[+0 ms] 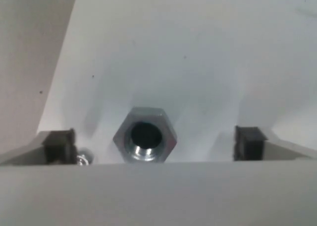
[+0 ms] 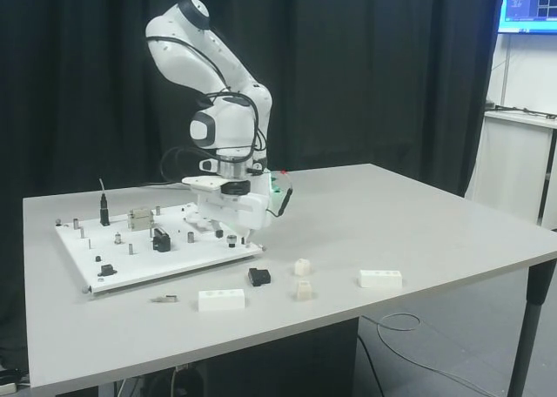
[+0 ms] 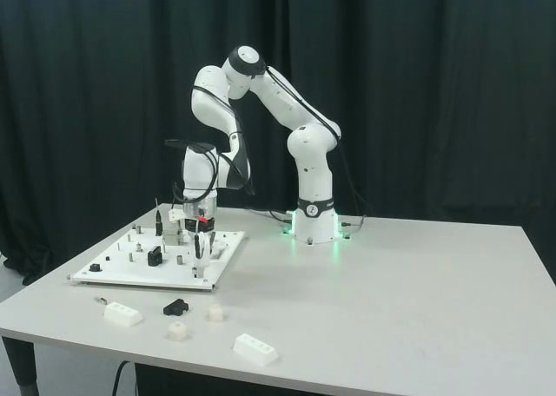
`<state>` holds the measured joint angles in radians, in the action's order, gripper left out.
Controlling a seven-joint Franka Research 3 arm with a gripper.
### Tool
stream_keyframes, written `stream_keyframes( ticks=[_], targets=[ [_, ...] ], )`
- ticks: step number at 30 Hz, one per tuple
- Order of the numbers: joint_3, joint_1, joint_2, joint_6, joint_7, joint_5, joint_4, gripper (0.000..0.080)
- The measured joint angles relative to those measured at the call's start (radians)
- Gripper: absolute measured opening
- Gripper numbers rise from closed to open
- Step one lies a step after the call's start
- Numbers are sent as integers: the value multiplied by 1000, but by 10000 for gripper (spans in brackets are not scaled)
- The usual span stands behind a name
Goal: Remove bolt 4.
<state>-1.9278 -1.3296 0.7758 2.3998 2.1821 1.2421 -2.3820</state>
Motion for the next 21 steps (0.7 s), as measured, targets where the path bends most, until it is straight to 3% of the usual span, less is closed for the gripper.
stream_keyframes(
  ticks=[3,4,5,6,10,11,18,19,21],
  targets=[
    [-8,-4,-14,11,2,0,1,800],
    [-10,-6,-17,14,2,-1,1,683],
    [-13,-7,-21,18,2,-2,2,683],
    [-15,-8,-24,23,2,-3,2,519],
    [-25,-11,-33,46,2,-10,2,519],
    [-28,-13,-34,53,2,-12,2,352],
    [-35,-19,-36,69,2,-26,4,352],
    [-35,-19,-36,69,2,-26,4,243],
    [-35,-19,-36,69,2,-26,4,244]
  ],
)
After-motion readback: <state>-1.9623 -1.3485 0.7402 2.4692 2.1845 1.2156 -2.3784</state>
